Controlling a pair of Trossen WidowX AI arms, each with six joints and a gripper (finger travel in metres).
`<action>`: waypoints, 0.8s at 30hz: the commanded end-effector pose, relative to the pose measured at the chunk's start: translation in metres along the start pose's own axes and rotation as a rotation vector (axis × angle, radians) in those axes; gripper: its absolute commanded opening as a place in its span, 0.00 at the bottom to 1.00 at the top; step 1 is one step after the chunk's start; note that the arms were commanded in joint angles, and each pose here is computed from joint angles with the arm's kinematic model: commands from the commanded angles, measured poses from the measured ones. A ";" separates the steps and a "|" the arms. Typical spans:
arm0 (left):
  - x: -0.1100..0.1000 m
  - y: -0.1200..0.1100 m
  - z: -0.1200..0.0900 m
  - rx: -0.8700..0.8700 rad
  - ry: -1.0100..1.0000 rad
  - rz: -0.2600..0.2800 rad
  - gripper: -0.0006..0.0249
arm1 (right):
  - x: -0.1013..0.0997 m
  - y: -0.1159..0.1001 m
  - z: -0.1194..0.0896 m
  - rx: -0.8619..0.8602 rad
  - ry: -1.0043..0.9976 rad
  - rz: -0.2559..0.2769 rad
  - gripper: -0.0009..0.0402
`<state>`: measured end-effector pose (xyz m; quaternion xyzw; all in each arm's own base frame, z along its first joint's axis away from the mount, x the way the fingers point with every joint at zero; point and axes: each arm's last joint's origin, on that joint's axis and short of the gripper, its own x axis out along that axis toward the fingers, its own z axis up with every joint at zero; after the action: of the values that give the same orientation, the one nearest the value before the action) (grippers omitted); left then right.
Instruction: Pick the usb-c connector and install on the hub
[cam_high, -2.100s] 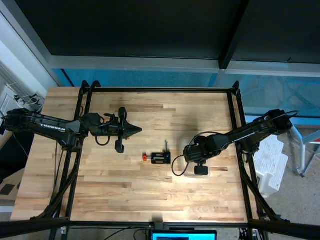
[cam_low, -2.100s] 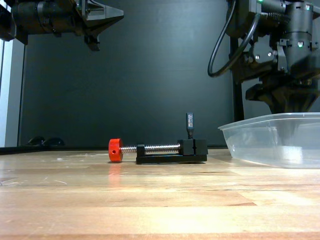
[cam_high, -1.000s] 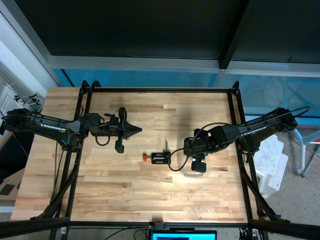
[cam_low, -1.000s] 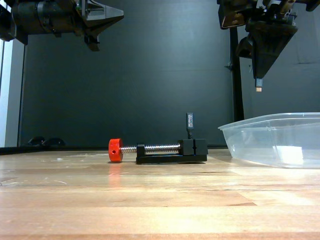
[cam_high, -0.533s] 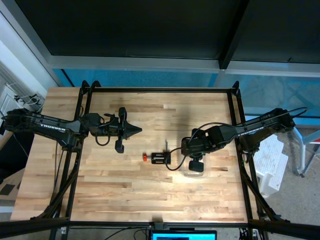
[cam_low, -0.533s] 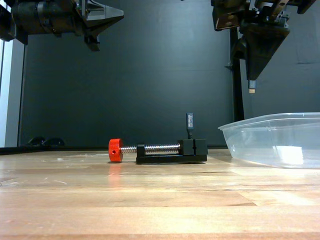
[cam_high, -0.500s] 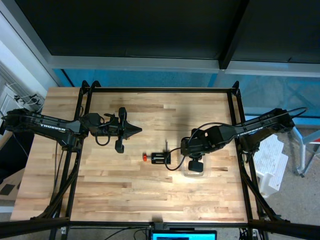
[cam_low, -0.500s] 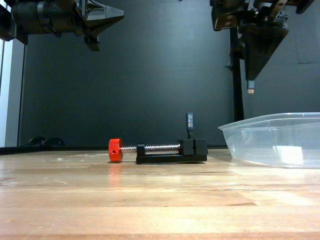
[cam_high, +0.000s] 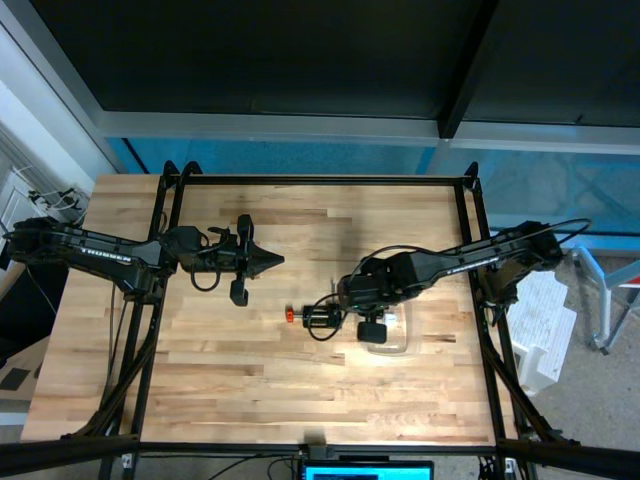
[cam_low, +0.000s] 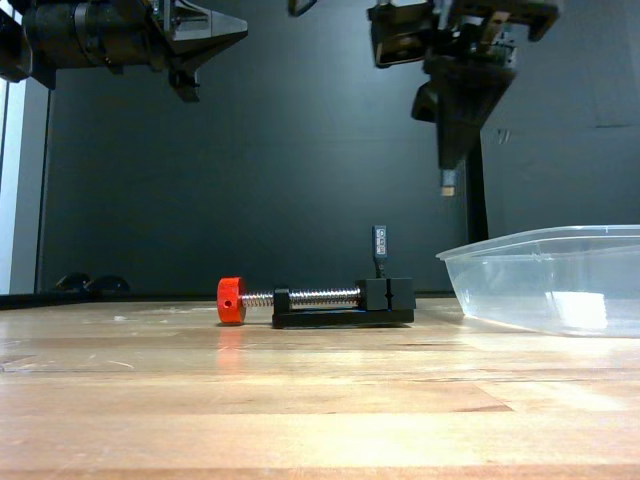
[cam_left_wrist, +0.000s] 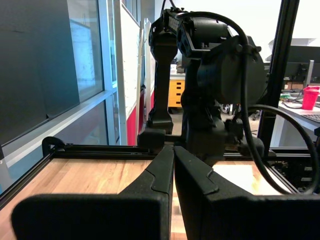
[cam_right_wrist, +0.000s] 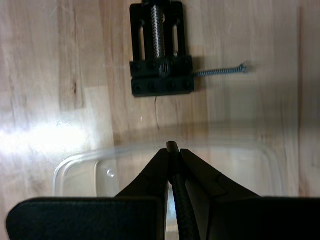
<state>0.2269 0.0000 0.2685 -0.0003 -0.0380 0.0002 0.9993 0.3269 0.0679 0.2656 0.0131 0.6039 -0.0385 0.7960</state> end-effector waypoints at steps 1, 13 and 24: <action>0.000 0.000 0.000 0.000 0.000 0.000 0.02 | 0.004 0.000 0.010 -0.012 0.019 0.019 0.02; 0.000 0.000 0.000 0.000 0.000 0.000 0.02 | 0.012 -0.001 0.038 -0.027 0.015 0.012 0.02; 0.000 0.000 0.000 0.000 0.000 0.000 0.02 | 0.017 -0.003 0.050 -0.026 0.003 0.011 0.02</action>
<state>0.2269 0.0000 0.2685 -0.0003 -0.0377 0.0002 0.9993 0.3787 0.0613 0.2628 0.0053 0.6062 -0.0249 0.7949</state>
